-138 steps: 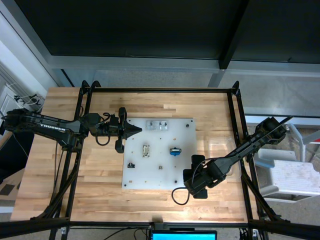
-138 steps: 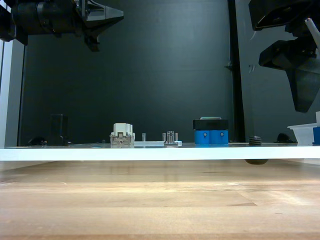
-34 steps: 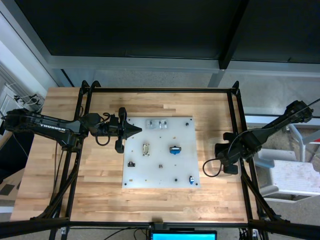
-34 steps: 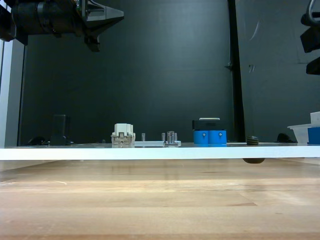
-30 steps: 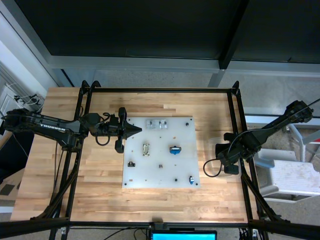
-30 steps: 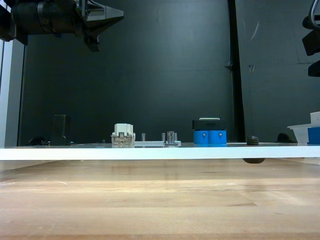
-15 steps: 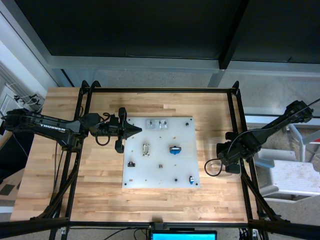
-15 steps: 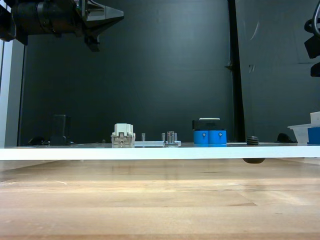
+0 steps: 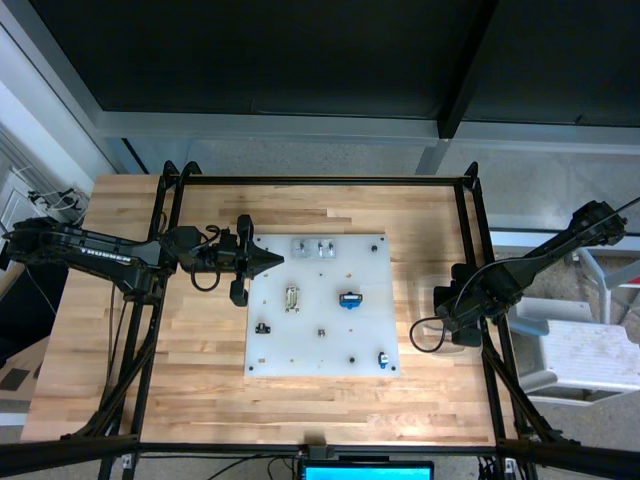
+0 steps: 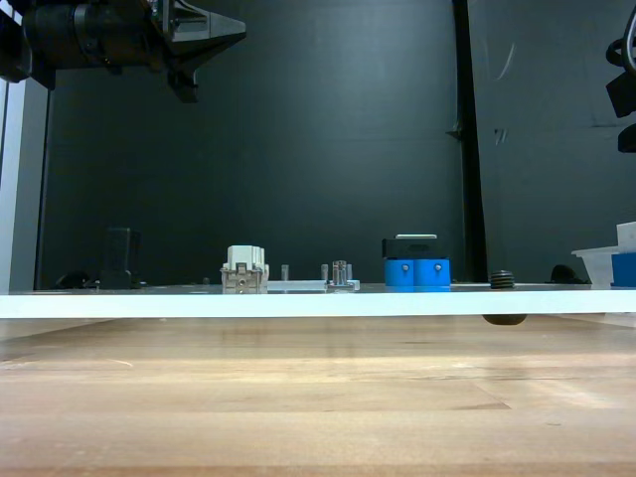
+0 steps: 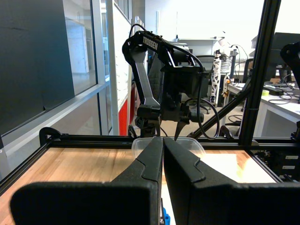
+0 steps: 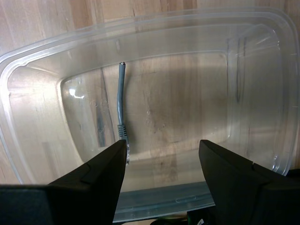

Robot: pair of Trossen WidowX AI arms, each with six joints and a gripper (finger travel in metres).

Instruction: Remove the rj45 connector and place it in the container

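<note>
A pale wooden table [image 9: 200,330] inside a black frame carries a white board [image 9: 300,345] at the centre of the high view, with a dark wall behind it in the low view.

The left arm reaches in level from the left edge of the high view. The left gripper [image 9: 272,259] points toward the right and hangs over the board's left edge. In the low view it sits in the upper left, well above the board. Its wrist view shows the two fingers [image 11: 145,164] pressed together along a thin seam, with nothing between them.

The right arm comes in from the right edge of the high view and slopes down and leftward from its elbow. The right gripper [image 9: 450,310] points downward over the container [image 9: 428,290], which stands on the wood just right of the board. Its own camera looks straight into the clear tub [image 12: 154,35]. The fingers [image 12: 98,178] are spread wide apart and hold nothing.

The rj45 connector [image 12: 118,105], a short grey cable stub ending in a plug, lies on the container's floor apart from both fingers.

On the board stand a blue-and-black block [image 9: 349,300] near the centre, a cream socket [image 9: 292,300] to its left, and a small blue part [image 9: 383,358] by the lower right corner.
</note>
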